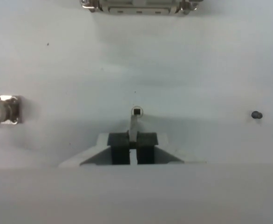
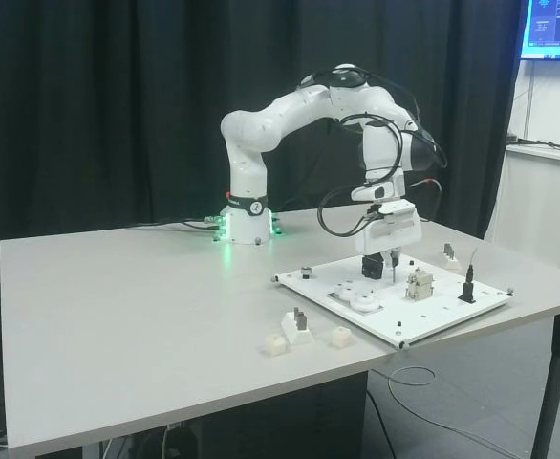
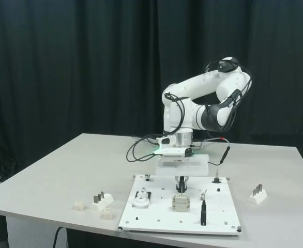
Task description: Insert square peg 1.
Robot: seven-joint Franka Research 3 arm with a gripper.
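Note:
In the wrist view my gripper (image 1: 133,140) is shut on a thin grey square peg (image 1: 133,128). The peg's tip sits right at a small square hole (image 1: 136,111) in the white board (image 1: 174,70). In the first room view the gripper (image 2: 391,256) hangs just above the white board (image 2: 452,311), with the peg (image 2: 393,265) pointing down. In the second room view the gripper (image 3: 181,182) stands over the middle of the board (image 3: 156,217), behind a metal connector block (image 3: 180,203).
On the board are a metal connector (image 1: 141,5), a small metal socket (image 1: 3,110), a black screw (image 1: 256,115), white gears (image 3: 141,198) and a black plug (image 3: 203,213). White peg holders (image 3: 101,200) (image 3: 257,193) stand on the grey table (image 3: 58,175).

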